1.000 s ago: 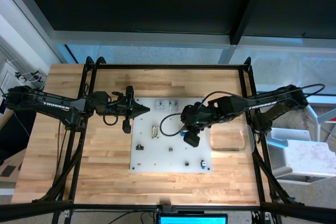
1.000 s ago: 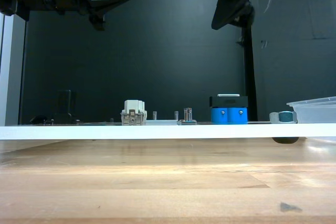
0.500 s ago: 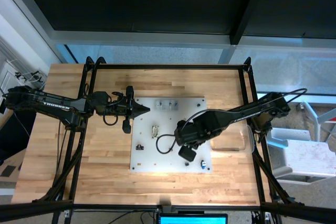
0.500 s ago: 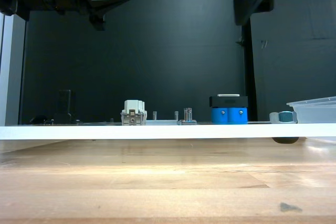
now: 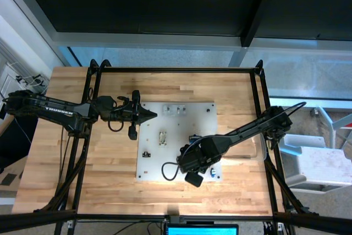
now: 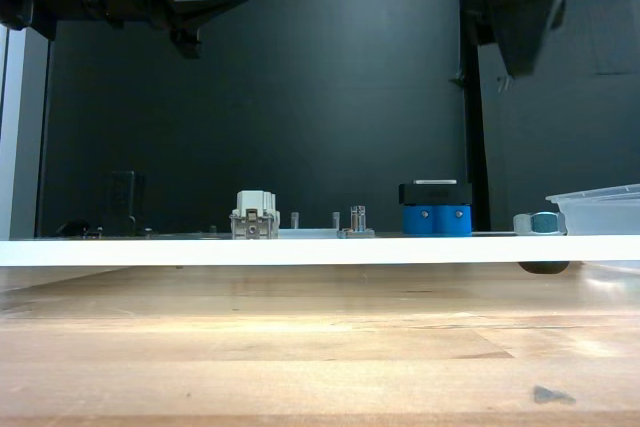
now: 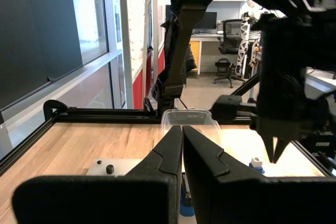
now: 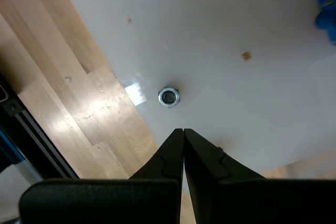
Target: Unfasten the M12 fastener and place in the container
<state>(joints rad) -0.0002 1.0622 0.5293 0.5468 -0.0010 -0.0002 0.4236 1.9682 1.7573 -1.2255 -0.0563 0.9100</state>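
The small silver M12 nut [image 8: 169, 97] shows from above with a dark centre, on its stud on the white board [image 5: 159, 166] near the near right edge. From table height the nut [image 6: 541, 222] stands just in front of the clear container [image 6: 603, 209]. The container [image 5: 245, 148] lies right of the board with nothing in it. My right gripper [image 8: 182, 130] is shut and empty. It hangs point-down high over the board's near right part [image 5: 201, 162], a little short of the nut. My left gripper [image 5: 153, 115] is shut too, parked high at the board's left edge.
On the board stand a blue block [image 6: 435, 217], a grey connector [image 6: 253, 218] and a silver post [image 6: 358, 217]. The right arm crosses over the container's near corner. A black frame rail [image 5: 176, 70] runs around the wooden table.
The right arm has swung from mid-board toward the near edge, and its gripper now hangs over the board's near right part. The left arm has stayed still.
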